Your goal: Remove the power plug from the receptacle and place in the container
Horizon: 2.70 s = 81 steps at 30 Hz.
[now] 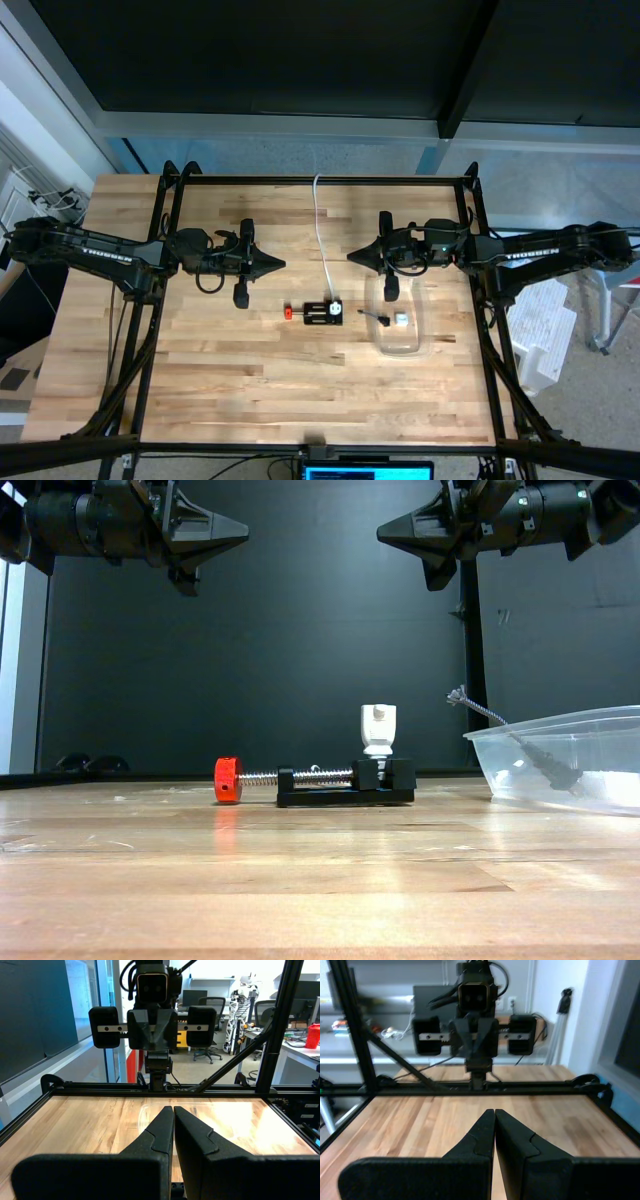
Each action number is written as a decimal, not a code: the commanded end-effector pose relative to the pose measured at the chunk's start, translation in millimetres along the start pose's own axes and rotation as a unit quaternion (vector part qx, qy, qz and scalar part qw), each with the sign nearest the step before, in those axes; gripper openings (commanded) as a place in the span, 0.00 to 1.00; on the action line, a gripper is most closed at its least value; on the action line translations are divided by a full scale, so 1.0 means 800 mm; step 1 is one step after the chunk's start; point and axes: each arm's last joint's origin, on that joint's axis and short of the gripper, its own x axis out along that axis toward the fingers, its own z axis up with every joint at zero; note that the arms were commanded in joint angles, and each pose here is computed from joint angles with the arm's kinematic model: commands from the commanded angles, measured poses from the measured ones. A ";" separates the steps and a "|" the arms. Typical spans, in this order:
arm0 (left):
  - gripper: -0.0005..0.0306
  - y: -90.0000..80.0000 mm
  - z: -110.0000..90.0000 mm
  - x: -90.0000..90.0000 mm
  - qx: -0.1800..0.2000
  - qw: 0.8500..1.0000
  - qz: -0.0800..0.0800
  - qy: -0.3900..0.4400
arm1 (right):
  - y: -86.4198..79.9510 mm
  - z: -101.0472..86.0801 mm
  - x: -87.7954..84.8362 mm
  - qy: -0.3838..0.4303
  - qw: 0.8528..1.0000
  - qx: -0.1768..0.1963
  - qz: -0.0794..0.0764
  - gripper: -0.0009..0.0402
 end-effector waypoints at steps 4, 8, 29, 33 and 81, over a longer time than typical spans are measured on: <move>0.02 0.000 0.000 0.000 0.000 1.000 0.000 0.000 | 0.000 -0.004 -0.003 -0.017 1.000 0.001 -0.009 0.02; 0.02 0.000 0.000 0.000 0.000 1.000 0.000 0.000 | 0.000 -0.002 -0.004 -0.020 1.000 0.000 -0.007 0.02; 0.02 0.000 0.000 0.000 0.000 1.000 0.000 0.000 | 0.002 -0.020 -0.009 -0.028 0.999 0.025 -0.007 0.02; 0.02 0.000 0.000 0.000 0.000 1.000 0.000 0.000 | 0.002 -0.020 -0.009 -0.028 0.999 0.024 -0.007 0.02; 0.02 0.000 0.000 0.000 0.000 1.000 0.000 0.000 | 0.003 -0.020 -0.009 -0.027 0.999 0.025 -0.005 0.02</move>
